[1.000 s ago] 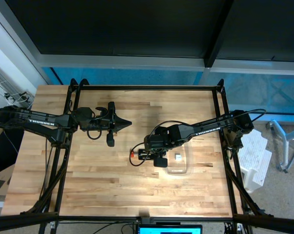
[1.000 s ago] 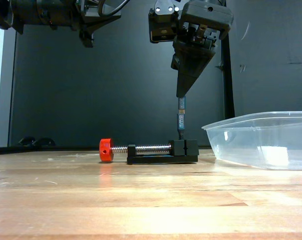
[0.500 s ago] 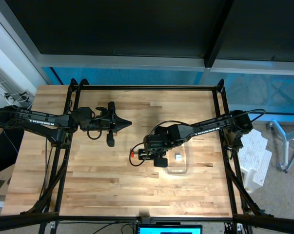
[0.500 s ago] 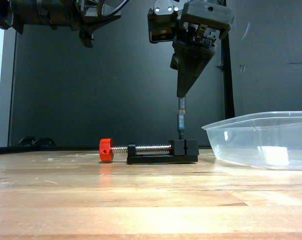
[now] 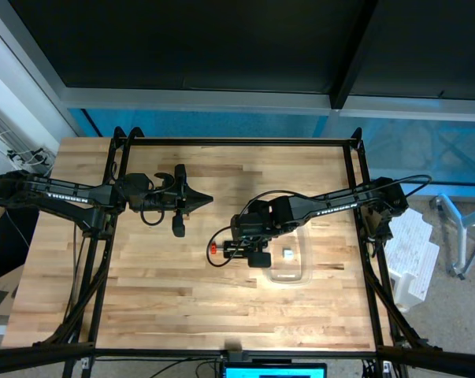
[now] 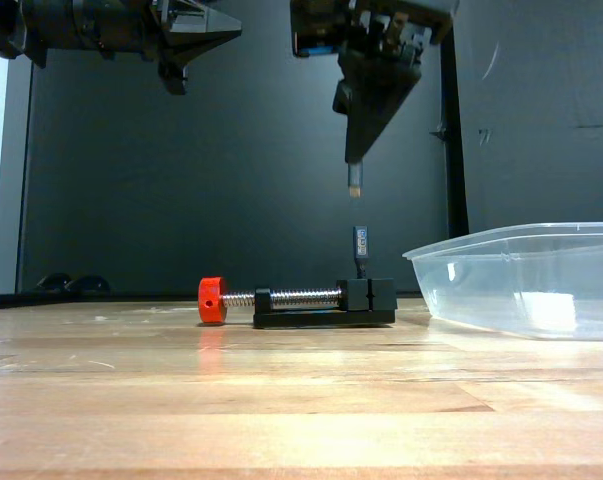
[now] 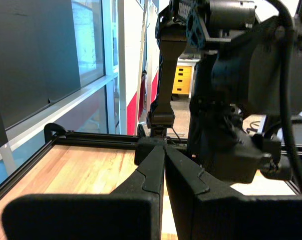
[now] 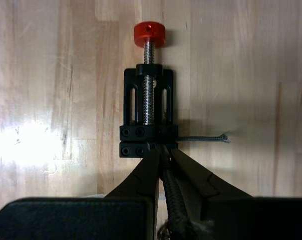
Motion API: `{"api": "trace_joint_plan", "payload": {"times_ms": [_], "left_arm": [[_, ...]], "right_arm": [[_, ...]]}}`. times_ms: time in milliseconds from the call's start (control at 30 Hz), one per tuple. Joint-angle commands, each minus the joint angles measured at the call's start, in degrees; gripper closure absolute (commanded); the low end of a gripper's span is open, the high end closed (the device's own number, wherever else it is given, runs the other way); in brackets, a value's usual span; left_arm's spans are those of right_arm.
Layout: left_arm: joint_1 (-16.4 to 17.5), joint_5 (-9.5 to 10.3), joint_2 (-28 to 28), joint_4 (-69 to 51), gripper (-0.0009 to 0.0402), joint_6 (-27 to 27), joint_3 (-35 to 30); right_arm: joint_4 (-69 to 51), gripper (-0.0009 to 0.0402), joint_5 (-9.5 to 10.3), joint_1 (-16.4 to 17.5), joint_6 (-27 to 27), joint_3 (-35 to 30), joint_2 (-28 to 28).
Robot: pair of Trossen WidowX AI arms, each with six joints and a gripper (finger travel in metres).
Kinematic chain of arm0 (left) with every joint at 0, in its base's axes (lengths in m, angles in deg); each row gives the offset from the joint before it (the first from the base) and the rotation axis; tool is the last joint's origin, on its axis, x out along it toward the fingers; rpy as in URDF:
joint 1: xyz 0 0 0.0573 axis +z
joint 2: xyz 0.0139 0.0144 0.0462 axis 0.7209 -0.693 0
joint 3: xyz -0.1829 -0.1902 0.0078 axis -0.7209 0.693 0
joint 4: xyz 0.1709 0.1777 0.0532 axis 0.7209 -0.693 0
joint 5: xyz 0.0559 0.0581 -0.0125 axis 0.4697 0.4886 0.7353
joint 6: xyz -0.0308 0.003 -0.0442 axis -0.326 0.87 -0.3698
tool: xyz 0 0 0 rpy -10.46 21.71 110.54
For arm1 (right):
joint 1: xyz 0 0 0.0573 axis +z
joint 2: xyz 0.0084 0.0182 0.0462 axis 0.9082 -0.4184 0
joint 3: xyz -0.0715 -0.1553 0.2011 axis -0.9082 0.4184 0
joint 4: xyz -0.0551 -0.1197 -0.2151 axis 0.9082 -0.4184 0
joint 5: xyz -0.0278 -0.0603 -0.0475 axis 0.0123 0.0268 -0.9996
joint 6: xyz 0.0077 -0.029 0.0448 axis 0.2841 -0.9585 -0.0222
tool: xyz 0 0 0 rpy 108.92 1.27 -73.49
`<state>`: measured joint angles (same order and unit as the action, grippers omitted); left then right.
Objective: Pick the usb-c connector and install on the hub
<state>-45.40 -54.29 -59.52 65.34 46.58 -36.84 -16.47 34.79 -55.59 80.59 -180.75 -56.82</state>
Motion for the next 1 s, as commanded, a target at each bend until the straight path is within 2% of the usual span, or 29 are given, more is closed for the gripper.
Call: {"api": "trace_joint_plan", "payload": {"times_ms": [33, 1000], "left_arm": [[0.02, 0.0, 0.0, 0.0, 0.0393, 0.02, -0.02], [0.0, -0.02, 0.0, 0.0, 0.0393, 0.02, -0.02]], "right_arm": [[-0.68, 0.0393, -0.02, -0.04, 0.0, -0.9, 0.33], [1.14, 0.0393, 0.04, 0.0, 0.22, 1.25, -0.94]]}}
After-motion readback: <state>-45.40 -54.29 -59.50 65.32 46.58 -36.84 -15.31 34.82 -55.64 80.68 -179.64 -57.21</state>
